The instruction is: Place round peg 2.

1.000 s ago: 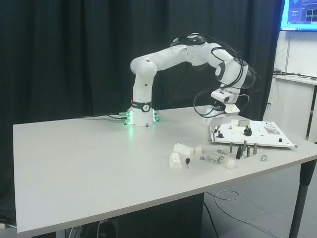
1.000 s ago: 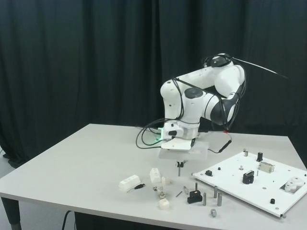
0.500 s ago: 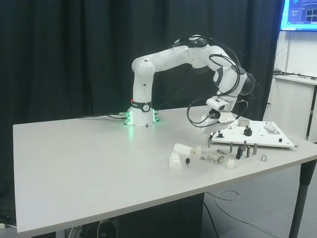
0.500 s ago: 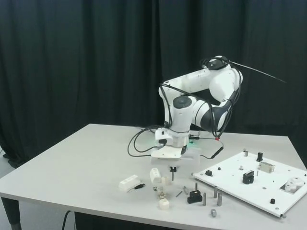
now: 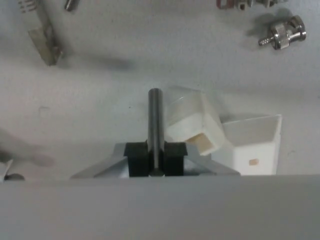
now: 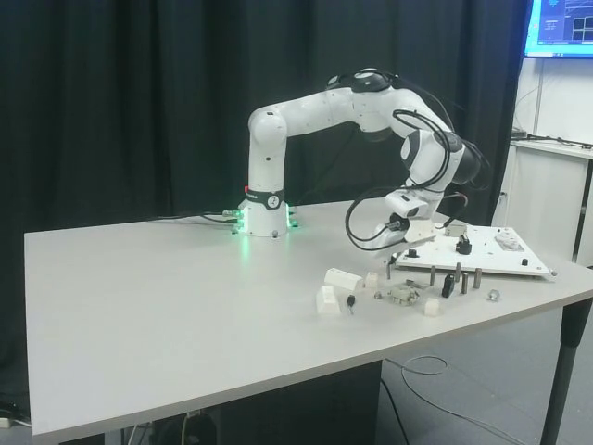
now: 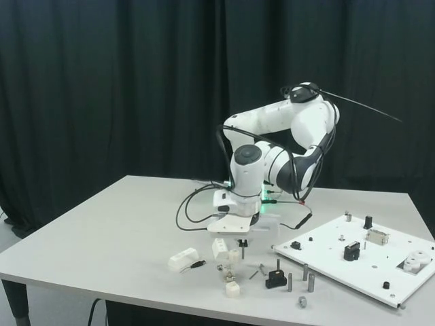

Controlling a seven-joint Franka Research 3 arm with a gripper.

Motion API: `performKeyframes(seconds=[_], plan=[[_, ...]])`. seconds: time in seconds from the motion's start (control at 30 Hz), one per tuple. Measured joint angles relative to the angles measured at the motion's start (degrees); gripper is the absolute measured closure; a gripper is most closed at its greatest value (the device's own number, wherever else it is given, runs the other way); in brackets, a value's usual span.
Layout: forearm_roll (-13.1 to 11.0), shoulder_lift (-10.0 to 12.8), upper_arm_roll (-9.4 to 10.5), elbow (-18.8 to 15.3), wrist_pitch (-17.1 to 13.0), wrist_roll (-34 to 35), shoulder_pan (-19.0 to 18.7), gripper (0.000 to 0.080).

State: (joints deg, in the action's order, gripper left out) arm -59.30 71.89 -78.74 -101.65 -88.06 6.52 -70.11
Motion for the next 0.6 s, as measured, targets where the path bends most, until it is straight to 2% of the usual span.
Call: performKeyframes(seconds=[0.27, 0.6], plan=[[-0.46, 0.86, 0.4, 2.04, 1.9, 1.9, 1.65, 0.0738], [-0.73, 1.11, 1.49, 3.29, 2.15, 3.32, 2.62, 0.0738]])
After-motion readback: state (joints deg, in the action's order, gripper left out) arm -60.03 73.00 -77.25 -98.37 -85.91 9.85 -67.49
